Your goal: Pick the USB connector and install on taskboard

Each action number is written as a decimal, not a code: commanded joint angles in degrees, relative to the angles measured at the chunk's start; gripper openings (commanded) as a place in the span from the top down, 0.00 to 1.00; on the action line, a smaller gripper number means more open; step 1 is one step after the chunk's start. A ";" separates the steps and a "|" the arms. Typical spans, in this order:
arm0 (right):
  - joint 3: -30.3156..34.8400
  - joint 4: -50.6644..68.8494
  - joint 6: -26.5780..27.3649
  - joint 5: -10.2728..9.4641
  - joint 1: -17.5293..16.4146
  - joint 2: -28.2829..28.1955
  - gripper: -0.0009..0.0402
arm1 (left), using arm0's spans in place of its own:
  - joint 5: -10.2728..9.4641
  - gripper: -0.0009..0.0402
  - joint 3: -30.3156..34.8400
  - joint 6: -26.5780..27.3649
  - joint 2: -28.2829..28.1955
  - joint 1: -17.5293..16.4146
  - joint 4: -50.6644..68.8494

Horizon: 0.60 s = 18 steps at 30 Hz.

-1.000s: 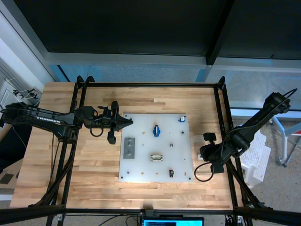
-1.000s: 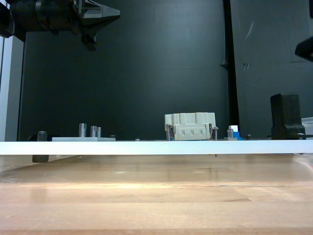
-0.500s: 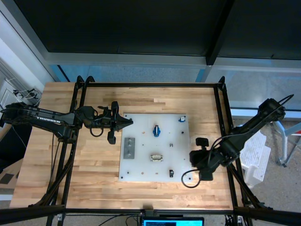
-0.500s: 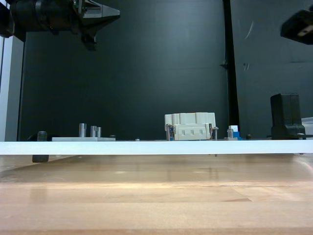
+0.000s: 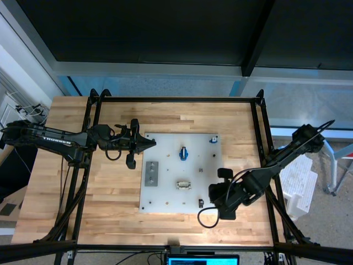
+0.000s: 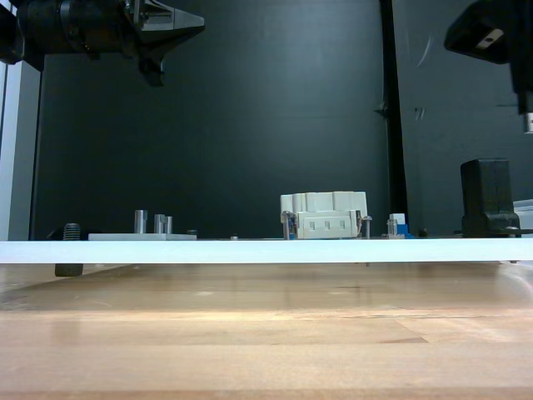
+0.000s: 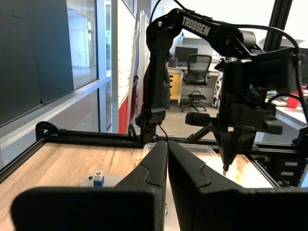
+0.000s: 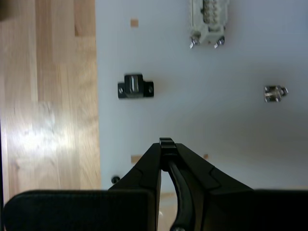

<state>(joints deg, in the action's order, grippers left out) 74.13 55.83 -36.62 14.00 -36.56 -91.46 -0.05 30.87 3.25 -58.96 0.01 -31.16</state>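
Two arms are reaching in over the wooden table (image 5: pixel 110 212), and we are watching them from four sides. The right gripper (image 5: pixel 214 195) is hanging above the near right corner of the taskboard (image 5: pixel 165 196), pointing down. Its fingers are pinching the USB connector (image 8: pixel 166 142), a tiny black piece that is peeking out at the fingertips. In the low view we are making out a small metal end sticking down below that gripper, in the air and well above the board.

Looking along the right gripper, we are seeing a black block (image 8: pixel 135 87) sitting on the white panel close to its near edge, apart from the held plug. A beige connector (image 8: pixel 208 21) is standing farther along the board. In the high view a grey metal block (image 5: pixel 150 173) is lying near the board's left side and a blue part (image 5: pixel 183 153) is standing toward its far side.

The left gripper (image 5: pixel 149 142) is hovering high over the board's far left edge. Its fingers are pressing together tip to tip, and it is pointing across toward the right arm.
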 commanded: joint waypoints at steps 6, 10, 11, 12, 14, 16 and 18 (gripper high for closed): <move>6.05 -0.02 0.63 0.02 0.72 -6.23 0.98 | 0.00 0.98 0.02 -0.02 -0.02 0.00 -0.02; 7.85 -0.57 0.94 0.02 0.96 -8.48 0.98 | 0.00 0.98 0.00 -0.02 0.00 -0.02 -0.02; 8.04 -1.05 1.01 0.02 0.98 -8.92 0.98 | 0.00 0.98 0.02 -0.02 0.00 0.00 -0.02; 8.22 -1.57 1.05 0.00 1.09 -9.31 0.98 | 0.00 0.98 0.00 -0.02 -0.02 0.00 -0.02; 8.33 -2.43 1.07 0.02 1.20 -9.92 0.98 | 0.00 0.98 0.00 -0.02 0.00 0.00 -0.02; 8.55 -2.62 1.07 0.02 1.33 -10.29 0.98 | 0.00 0.98 0.00 -0.02 0.00 0.00 -0.02; 8.50 -3.02 1.05 0.09 1.46 -10.38 0.98 | 0.00 0.98 0.00 -0.02 0.00 0.00 -0.02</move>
<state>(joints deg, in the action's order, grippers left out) 82.65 53.04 -35.53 14.02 -35.18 -101.75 -0.08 30.87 3.22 -58.96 0.01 -31.18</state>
